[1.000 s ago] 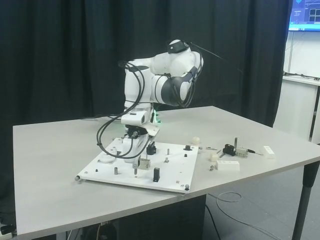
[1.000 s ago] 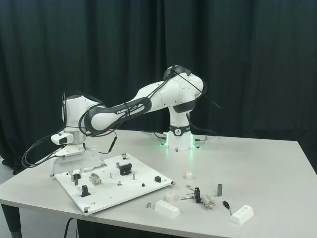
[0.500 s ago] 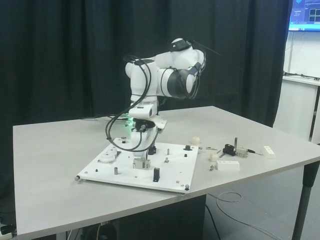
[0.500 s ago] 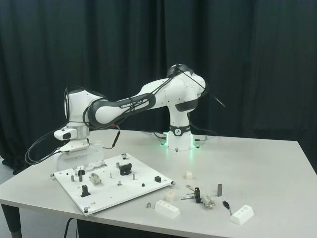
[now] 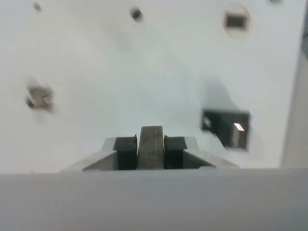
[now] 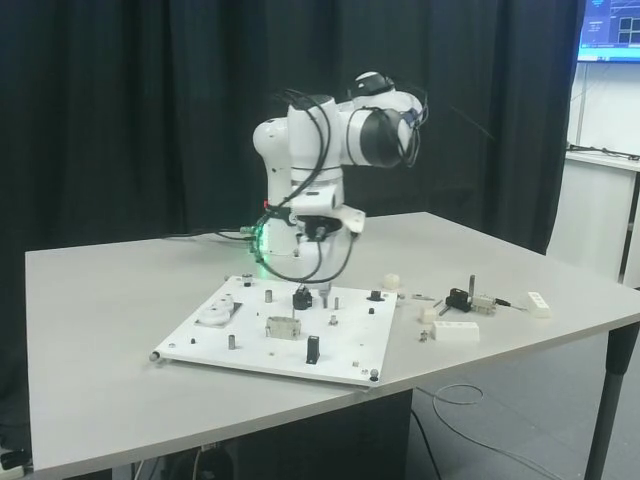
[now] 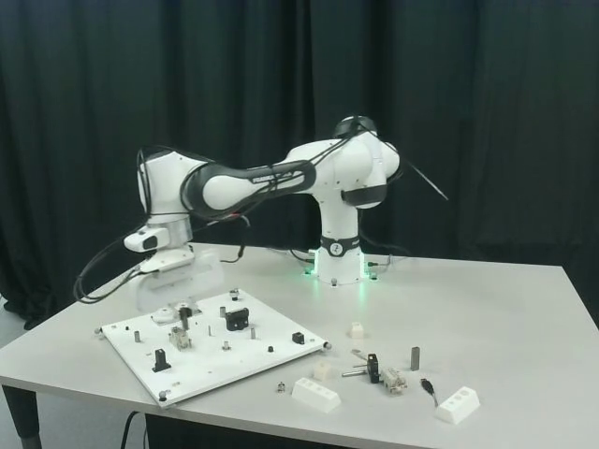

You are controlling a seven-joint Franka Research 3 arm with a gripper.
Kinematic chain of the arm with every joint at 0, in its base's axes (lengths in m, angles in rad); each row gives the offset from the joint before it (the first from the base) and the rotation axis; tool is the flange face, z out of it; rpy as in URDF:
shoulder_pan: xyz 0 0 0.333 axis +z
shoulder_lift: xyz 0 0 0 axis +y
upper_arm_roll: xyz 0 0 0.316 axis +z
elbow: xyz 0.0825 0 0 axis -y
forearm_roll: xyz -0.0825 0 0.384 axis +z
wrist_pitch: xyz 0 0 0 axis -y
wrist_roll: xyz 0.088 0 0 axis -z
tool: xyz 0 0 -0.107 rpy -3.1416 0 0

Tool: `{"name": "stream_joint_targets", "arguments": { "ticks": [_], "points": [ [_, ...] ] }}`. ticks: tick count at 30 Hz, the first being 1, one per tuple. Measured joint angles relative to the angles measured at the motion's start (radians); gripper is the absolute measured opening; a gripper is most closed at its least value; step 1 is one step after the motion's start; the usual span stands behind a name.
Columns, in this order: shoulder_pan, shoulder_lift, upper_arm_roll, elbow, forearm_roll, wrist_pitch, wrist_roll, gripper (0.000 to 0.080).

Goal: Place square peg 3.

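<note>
In the wrist view my gripper (image 5: 151,155) is shut on a grey square peg (image 5: 151,144), which stands up between the two black pads (image 5: 125,150). Below it lies the white board (image 5: 144,72), with a black square socket (image 5: 226,128) off to one side and a round fitting with a rectangular hole (image 5: 236,20) farther off. From the first room view the gripper (image 6: 325,288) hangs just above the board (image 6: 350,350), near a black block (image 6: 302,297). The second room view shows the gripper (image 7: 184,316) over the board's far left part (image 7: 215,369).
On the board stand a grey block (image 6: 285,328), a black upright piece (image 6: 313,348) and several small pins. Loose white blocks (image 7: 316,394) (image 7: 458,404) and a black connector (image 6: 458,298) lie on the grey table (image 6: 100,300) beside the board. A green light (image 6: 262,240) glows at the arm's base.
The arm has swung from the board's near-left corner toward its middle and lifted a little. The hand now hangs by the black block, with the peg still held.
</note>
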Motion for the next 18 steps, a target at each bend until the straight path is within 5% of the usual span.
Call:
{"name": "stream_joint_targets", "arguments": {
  "ticks": [18],
  "points": [
    [0.255,0.005,-0.002,-0.168,0.009,0.009,0.084,0.0114]
  ]
}}
